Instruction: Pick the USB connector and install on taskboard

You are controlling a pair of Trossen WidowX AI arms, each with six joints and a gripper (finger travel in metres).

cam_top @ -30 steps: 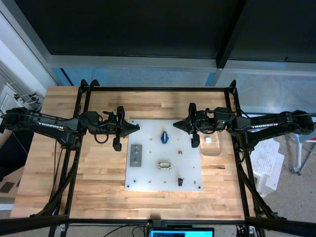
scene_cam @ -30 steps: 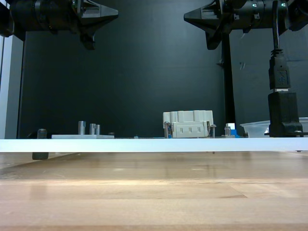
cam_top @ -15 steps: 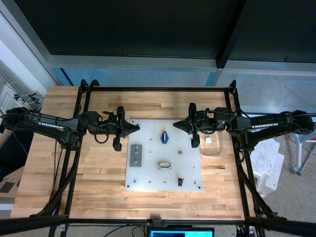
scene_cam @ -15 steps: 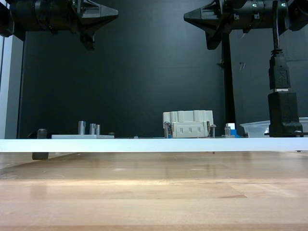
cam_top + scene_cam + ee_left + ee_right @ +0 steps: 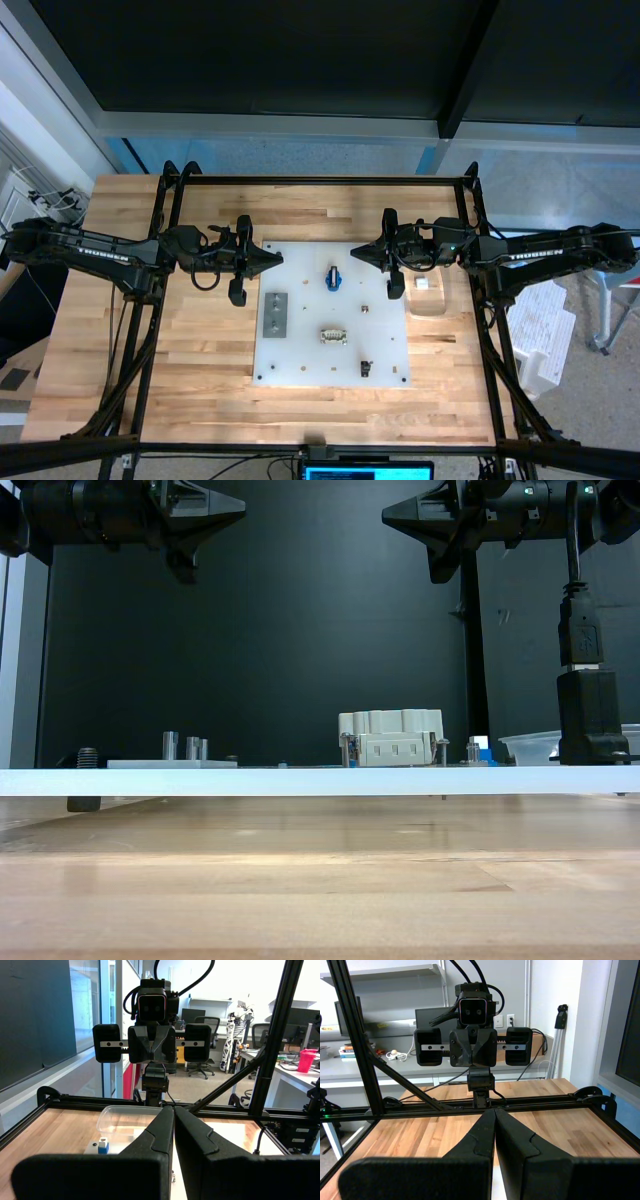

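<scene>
The USB connector [image 5: 581, 640] stands upright in the small black socket [image 5: 590, 725] at the near right part of the taskboard [image 5: 300, 372]. In the high view it is only a small dark piece [image 5: 366, 368]. It seems to be seated already, although how deep it sits I cannot tell.

Nothing has changed in the last second: the plug, the board and both arms are in the same places. I judge from this that the installing is finished or nearly finished, and that the arms are only waiting.

The left gripper [image 5: 277, 259] hangs high over the far left edge of the board. Its fingers are pressed together and hold nothing. The right gripper [image 5: 356, 253] hangs high over the far middle of the board, beside the blue upright part [image 5: 333, 278]. It is also closed and empty.

Both grippers are well apart from the plug, with open air under them. The grey block [image 5: 274, 315] and the silver multi-pin connector [image 5: 334, 337] are low. The clear tray [image 5: 430, 300] lies just beyond the right edge of the board. The black frame rails limit the room on the left, right and far sides.
</scene>
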